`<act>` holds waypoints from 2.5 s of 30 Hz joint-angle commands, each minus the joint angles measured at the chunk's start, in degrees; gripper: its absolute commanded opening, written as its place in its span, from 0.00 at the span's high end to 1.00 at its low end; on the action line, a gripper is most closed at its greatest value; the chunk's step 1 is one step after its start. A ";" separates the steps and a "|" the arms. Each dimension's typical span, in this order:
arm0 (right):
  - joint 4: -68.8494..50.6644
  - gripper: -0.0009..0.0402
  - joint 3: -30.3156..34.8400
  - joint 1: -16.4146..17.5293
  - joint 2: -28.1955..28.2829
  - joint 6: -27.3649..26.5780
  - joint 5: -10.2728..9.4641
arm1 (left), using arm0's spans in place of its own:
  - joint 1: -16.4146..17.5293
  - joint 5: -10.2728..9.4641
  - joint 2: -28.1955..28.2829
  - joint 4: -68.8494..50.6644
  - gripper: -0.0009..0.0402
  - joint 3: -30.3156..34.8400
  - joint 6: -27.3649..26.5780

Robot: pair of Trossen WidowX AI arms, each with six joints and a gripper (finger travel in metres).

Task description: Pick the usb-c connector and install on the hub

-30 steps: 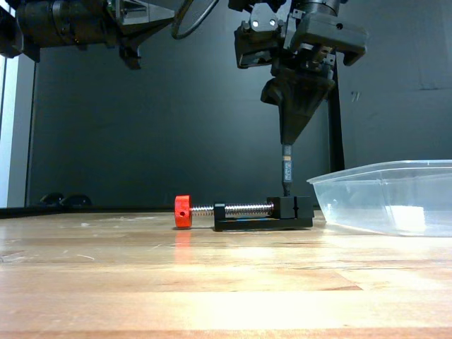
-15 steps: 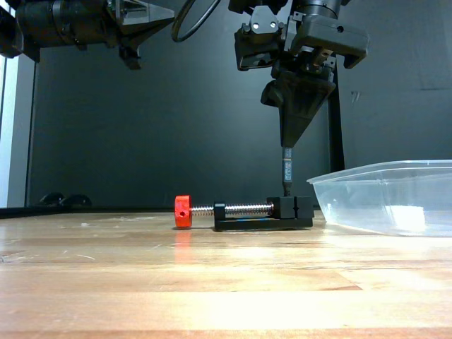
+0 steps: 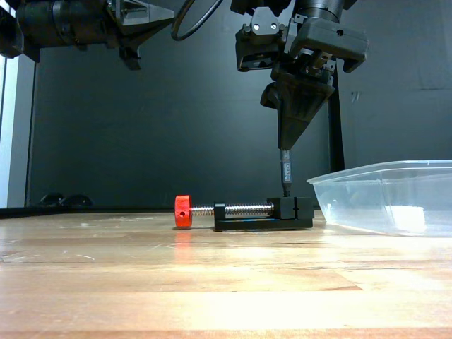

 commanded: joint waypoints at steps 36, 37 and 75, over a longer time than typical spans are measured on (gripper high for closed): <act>-3.04 0.59 1.64 0.44 -3.43 0.24 -0.46 | 0.02 0.02 0.00 0.00 0.98 0.00 0.00; -3.23 0.58 1.55 0.44 -3.89 0.26 -0.46 | 0.02 0.02 0.00 -0.02 0.98 0.00 0.00; 44.15 0.86 -37.99 -5.62 -49.33 -3.78 -0.63 | 0.00 0.02 0.11 -0.04 0.98 0.00 0.00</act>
